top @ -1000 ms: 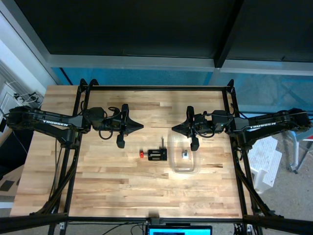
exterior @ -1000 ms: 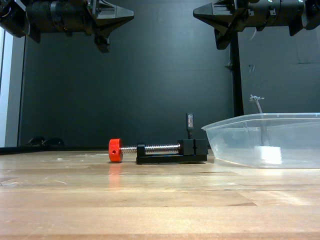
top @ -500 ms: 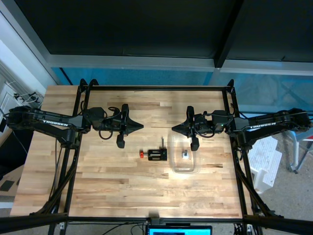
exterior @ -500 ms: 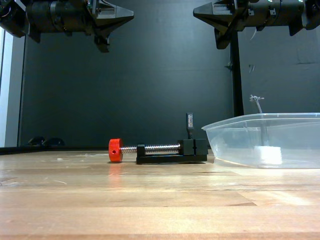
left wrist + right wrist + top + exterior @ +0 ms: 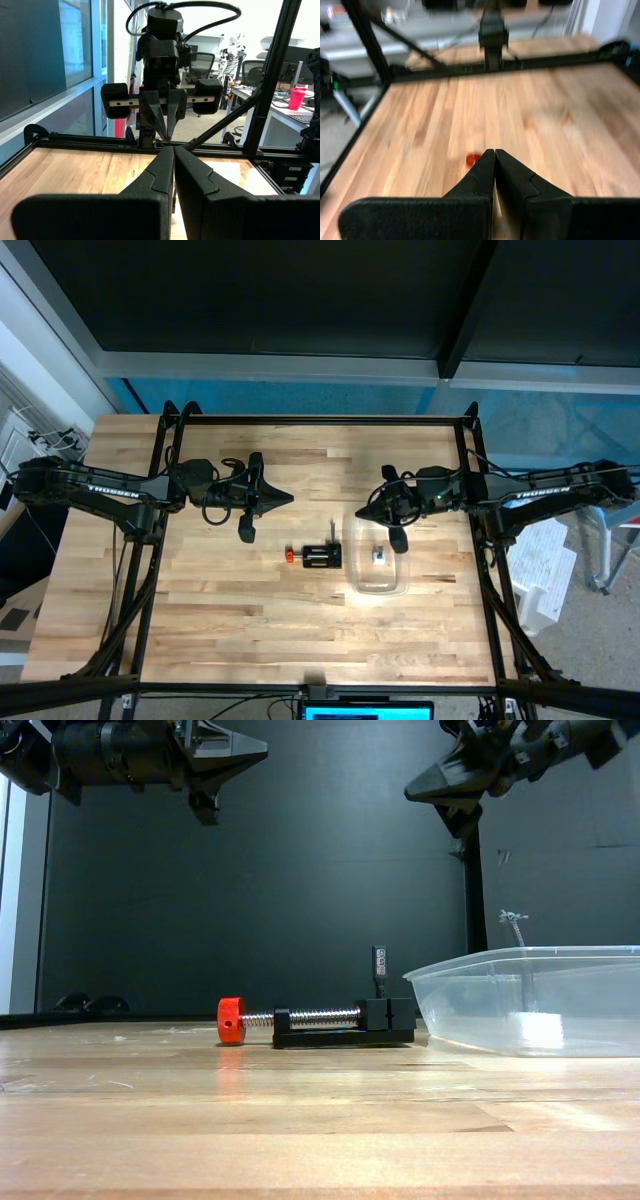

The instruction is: Pick the usb-c connector and install on the hub

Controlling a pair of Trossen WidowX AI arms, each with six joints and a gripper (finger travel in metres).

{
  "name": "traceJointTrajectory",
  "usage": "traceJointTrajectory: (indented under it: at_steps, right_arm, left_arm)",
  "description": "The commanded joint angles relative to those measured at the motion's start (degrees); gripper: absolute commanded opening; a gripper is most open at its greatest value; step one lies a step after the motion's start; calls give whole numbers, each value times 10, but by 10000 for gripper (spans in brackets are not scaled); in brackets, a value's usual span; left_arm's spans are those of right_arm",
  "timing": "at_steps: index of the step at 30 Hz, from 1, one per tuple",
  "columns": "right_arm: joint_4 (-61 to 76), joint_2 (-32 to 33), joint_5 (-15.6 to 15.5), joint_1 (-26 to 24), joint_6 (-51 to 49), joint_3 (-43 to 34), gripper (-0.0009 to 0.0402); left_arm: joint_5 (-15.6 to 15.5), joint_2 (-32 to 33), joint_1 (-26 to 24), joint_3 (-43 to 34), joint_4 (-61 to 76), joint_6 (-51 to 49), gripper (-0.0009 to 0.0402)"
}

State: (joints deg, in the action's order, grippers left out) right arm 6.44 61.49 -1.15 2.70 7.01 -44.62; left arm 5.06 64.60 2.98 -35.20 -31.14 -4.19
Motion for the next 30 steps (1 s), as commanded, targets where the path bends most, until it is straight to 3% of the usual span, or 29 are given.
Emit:
traceJointTrajectory:
  at_steps: [1,16,30]
  right_arm:
    - [89,0,0,8,0,-34,0]
    - [371,31,1,46,11,-147,0]
    - [493,95,2,64,21,-208,0]
  left_arm:
    - [0,0,0,0,0,0,0]
    - [0,0,0,0,0,0,0]
    - [0,0,0,0,0,0,0]
